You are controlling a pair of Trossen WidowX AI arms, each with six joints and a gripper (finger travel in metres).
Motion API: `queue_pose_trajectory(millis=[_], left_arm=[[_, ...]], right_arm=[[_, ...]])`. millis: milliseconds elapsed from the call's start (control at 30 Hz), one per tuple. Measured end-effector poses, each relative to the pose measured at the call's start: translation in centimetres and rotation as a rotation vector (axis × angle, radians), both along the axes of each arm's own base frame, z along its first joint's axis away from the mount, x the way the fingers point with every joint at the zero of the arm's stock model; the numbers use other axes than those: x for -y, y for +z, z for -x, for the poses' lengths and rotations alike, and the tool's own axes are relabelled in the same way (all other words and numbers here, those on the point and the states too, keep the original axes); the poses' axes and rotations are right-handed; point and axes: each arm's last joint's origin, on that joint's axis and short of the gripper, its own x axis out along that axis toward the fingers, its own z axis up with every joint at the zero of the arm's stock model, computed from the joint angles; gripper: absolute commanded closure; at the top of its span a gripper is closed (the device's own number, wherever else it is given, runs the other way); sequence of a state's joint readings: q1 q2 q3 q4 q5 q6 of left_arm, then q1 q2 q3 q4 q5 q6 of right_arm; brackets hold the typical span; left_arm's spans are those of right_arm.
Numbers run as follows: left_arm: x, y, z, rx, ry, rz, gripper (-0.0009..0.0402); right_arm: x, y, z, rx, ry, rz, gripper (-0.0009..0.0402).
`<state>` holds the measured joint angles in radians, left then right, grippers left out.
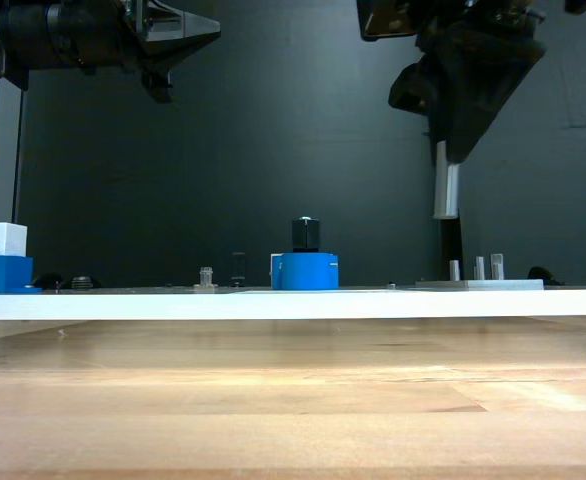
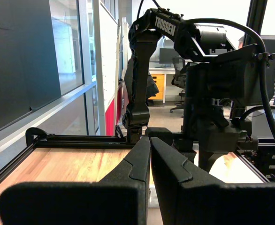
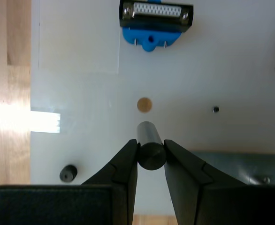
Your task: Pick the 16mm cylinder and place it in the container
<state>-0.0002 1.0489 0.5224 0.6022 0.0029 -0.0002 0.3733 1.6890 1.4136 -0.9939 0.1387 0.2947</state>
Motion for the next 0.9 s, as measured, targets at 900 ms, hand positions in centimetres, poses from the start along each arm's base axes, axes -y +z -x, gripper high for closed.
queue_pose_trajectory(millis=[900], left_arm=[[0.0,0.0,0.0,0.001,0.000,0.000,0.0393]], right_arm=[[-2.4,1.0,7.3,0.000,-0.066,-0.085,0.0377]])
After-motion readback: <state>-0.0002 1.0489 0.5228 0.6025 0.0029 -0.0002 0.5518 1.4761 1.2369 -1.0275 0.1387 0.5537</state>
